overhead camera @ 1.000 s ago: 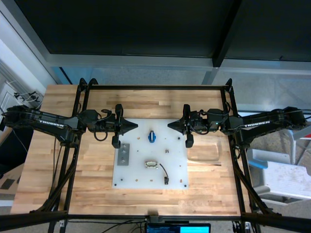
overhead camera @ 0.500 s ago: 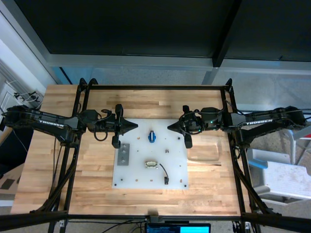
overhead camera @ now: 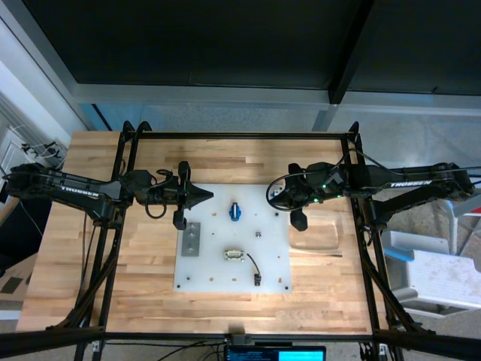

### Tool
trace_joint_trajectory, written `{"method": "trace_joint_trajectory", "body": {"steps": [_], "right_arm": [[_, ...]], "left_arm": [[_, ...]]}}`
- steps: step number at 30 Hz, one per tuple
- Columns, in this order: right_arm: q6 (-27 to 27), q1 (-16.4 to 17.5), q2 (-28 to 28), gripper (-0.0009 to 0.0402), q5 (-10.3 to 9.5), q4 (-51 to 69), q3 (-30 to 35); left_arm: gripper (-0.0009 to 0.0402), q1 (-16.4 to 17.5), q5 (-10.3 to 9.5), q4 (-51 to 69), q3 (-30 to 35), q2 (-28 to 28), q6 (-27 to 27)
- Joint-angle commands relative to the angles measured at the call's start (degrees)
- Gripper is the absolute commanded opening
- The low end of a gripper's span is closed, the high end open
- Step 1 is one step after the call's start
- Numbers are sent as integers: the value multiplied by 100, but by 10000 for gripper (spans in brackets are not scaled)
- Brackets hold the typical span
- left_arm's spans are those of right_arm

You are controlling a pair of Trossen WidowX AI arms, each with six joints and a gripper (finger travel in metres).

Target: Remove the USB connector from the USB hub and place in the container

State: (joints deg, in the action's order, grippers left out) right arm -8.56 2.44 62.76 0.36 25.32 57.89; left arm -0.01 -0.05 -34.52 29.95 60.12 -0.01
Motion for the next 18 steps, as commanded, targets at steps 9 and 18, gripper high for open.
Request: {"method": "trace_joint_trajectory", "body": {"steps": [9, 18], "right_arm": [[-420, 315, 2, 0, 9, 1528, 673], [-872, 815, 83, 0, 7, 1954, 682]], "left_arm": [[0, 0, 2, 0, 0, 0, 0], [1, 2, 2, -2, 0, 0, 0]]}}
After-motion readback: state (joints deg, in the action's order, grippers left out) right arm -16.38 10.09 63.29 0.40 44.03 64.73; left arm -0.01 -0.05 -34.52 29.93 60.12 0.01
